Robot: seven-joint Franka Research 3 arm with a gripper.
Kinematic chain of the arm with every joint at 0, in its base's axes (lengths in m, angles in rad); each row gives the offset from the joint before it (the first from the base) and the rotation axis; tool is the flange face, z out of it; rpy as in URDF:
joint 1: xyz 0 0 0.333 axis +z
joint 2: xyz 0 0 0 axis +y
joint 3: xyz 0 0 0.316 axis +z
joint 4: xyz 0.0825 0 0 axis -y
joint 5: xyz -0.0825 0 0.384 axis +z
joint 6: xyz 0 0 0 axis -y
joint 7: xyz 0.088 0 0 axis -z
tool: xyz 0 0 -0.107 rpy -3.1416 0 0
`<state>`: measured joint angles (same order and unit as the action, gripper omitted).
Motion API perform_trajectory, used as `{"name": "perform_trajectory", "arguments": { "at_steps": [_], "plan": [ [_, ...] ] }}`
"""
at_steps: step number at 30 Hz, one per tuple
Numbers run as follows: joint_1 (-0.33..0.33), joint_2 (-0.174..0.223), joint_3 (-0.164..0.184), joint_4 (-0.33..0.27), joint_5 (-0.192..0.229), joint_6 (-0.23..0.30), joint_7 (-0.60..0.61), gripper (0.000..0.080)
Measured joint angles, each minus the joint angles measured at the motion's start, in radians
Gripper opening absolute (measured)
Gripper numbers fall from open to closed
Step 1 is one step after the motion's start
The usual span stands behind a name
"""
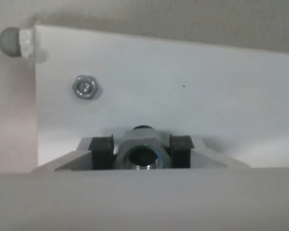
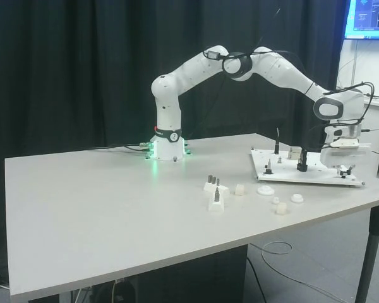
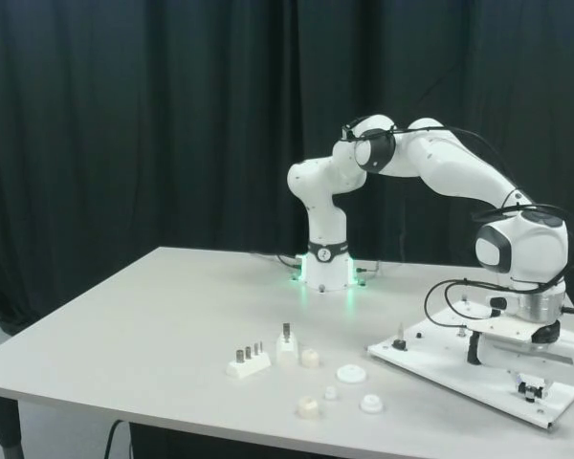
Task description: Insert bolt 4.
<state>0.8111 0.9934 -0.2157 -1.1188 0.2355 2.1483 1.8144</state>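
In the wrist view my gripper [image 1: 142,155] is shut on a grey metal bolt [image 1: 141,153]. Its hex head, with a hollow socket, faces the camera between the two black pads [image 1: 101,150]. The bolt points at the white board [image 1: 192,96], and a small dark spot shows just beyond the head. A hex-headed bolt [image 1: 85,88] sits in the board near its corner. In the room views the gripper [image 2: 346,169] [image 3: 533,387] hangs low over the far right end of the board [image 2: 284,173] [image 3: 430,359].
A grey rubber foot [image 1: 9,41] sticks out at the board's corner. Upright pins and a black part [image 2: 301,165] stand on the board. White holders with bolts [image 2: 215,189] [image 3: 247,361] and small white round parts [image 2: 265,190] [image 3: 351,374] lie on the grey table.
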Motion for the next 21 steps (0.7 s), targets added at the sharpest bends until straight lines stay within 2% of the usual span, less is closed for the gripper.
{"name": "perform_trajectory", "arguments": {
  "at_steps": [9,21],
  "plan": [
    [0.0,0.0,0.0,0.0,0.0,0.001,0.096,0.0245],
    [0.0,0.0,-0.001,0.0,0.001,0.002,0.304,0.0245]
  ]
}}
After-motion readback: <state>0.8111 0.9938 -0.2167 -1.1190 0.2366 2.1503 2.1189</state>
